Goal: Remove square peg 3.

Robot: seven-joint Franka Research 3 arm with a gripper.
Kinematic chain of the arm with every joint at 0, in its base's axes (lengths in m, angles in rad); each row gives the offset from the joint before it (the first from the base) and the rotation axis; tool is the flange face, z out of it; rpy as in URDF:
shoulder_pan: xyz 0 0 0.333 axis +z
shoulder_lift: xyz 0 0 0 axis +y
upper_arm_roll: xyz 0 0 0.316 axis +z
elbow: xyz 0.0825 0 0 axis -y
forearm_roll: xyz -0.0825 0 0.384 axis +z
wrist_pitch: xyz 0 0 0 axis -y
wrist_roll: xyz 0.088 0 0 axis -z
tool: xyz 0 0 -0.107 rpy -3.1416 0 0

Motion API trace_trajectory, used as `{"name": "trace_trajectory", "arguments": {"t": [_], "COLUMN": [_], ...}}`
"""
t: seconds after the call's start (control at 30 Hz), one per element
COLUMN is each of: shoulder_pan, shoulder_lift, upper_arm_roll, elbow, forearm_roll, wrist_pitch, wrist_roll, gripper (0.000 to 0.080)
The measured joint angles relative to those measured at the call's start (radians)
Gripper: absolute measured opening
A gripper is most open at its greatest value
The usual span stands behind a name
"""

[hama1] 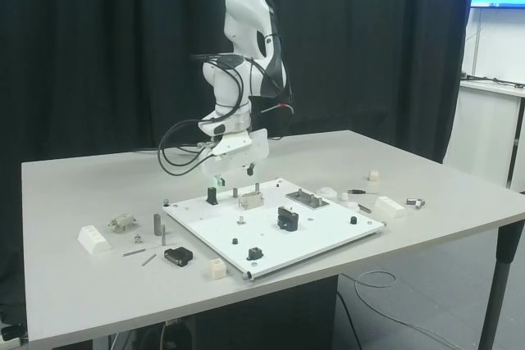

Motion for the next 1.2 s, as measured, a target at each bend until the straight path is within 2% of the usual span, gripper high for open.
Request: {"name": "trace_trajectory", "arguments": {"t": [0.5,0.73,1.2], "shoulder_pan": [0.007,0.017,0.021], "shoulder_lift": [0.000,0.001,0.024], "upper_arm_roll": [0.002,0.003,0.001], "elbow": [-0.028,-0.040,-0.044], "forearm_roll": [0.000,0.000,-0.016], "wrist_pitch": [0.035,0.071,0.096], "wrist_roll": [0.047,0.052,0.052], "gripper": [0.0800,0.0800,0.0800]}}
